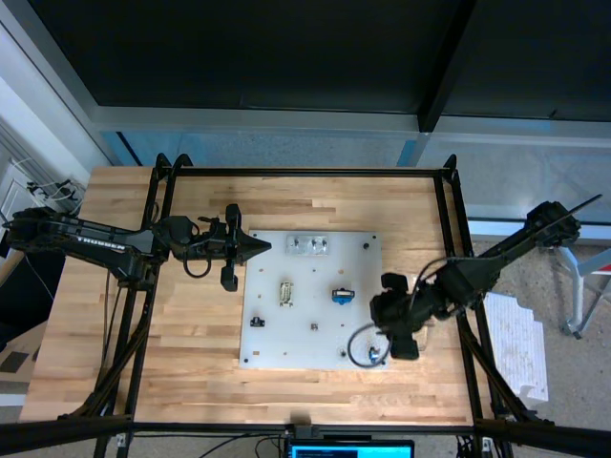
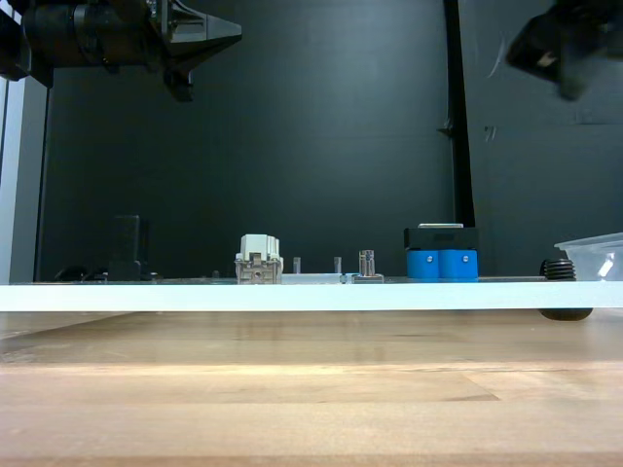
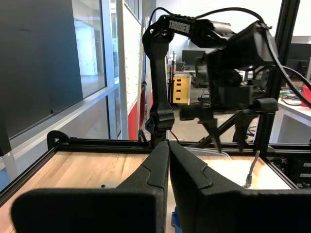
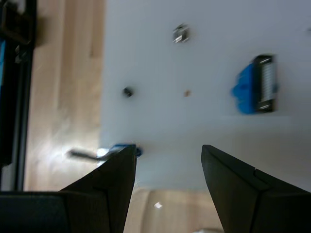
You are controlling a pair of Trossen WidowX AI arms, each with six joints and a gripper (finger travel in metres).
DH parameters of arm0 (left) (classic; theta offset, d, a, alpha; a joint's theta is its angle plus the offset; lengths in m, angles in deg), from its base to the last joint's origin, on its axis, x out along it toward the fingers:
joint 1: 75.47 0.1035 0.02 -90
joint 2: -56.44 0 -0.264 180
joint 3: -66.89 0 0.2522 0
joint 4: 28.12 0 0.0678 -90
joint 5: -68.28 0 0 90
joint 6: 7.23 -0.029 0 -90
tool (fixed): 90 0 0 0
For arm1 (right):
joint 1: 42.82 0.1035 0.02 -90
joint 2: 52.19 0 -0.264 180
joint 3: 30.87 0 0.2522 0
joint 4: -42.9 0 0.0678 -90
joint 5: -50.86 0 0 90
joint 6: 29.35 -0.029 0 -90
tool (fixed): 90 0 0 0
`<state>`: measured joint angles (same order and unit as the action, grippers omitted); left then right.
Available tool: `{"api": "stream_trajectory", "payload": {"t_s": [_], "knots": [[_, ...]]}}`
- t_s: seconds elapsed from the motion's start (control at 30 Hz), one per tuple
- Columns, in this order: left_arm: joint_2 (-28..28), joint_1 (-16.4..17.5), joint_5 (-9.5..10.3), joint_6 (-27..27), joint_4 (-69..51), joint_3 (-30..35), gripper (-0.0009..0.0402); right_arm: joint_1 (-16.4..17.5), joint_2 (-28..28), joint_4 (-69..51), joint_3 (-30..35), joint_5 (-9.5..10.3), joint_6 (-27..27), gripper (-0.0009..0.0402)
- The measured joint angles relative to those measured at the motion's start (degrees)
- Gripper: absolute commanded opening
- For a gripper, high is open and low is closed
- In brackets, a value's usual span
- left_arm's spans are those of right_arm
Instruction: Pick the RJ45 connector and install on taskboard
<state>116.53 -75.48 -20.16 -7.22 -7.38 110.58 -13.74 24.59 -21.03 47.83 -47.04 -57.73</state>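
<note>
Your desk (image 1: pixel 191 334): pale wood planks w/ black frame round it. White taskboard (image 1: pixel 310 324) lies flat at centre. Tiny white bit (image 4: pixel 158 205) on bare wood just off board's edge. Left gripper (image 1: pixel 260 247) above board's left edge, right gripper (image 4: pixel 168 151) above its right-near part.

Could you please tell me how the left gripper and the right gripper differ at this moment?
The left gripper is shut, the right gripper open. The left gripper lies level at the taskboard's left edge; the right gripper points down over its near right part. Both are black and hold nothing.
</note>
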Motion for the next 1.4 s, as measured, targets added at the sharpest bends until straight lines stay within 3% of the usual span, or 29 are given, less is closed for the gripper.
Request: {"api": "stream_trajectory", "payload": {"t_s": [0.3,0.5,0.63,0.73,0.83,1.07,1.23,1.4], "knots": [[0.0,0.0,-0.02,0.0,0.0,0.02,0.0,-8.26,-0.46,3.15,0.0,0.0,5.57,0.0129],[0.0,0.0,-0.02,0.0,0.0,0.0,0.0,-13.18,-1.25,8.81,0.0,-0.15,9.53,0.006],[0.0,0.0,-0.02,0.0,0.0,0.02,0.0,-16.61,-1.81,12.72,0.0,-1.57,13.33,0.0003],[0.0,0.0,-0.02,0.0,0.02,0.0,0.0,-19.28,-2.32,15.32,0.0,-1.4,15.85,0.0006],[0.0,0.0,-0.02,0.0,0.0,0.02,0.0,-22.21,-2.51,17.33,0.02,-0.83,17.31,0.0],[0.0,0.0,0.0,0.0,0.0,0.0,0.0,-27.04,-3.19,23.1,0.0,3.1,22.05,0.0],[0.0,0.0,-0.02,0.0,0.0,0.0,0.0,-29.62,-4.79,25.9,-0.22,3.39,24.26,0.0],[0.0,0.0,-0.02,0.0,0.02,0.02,0.0,-30.86,-7.54,31.89,-3.21,6.64,26.16,0.0]]}}
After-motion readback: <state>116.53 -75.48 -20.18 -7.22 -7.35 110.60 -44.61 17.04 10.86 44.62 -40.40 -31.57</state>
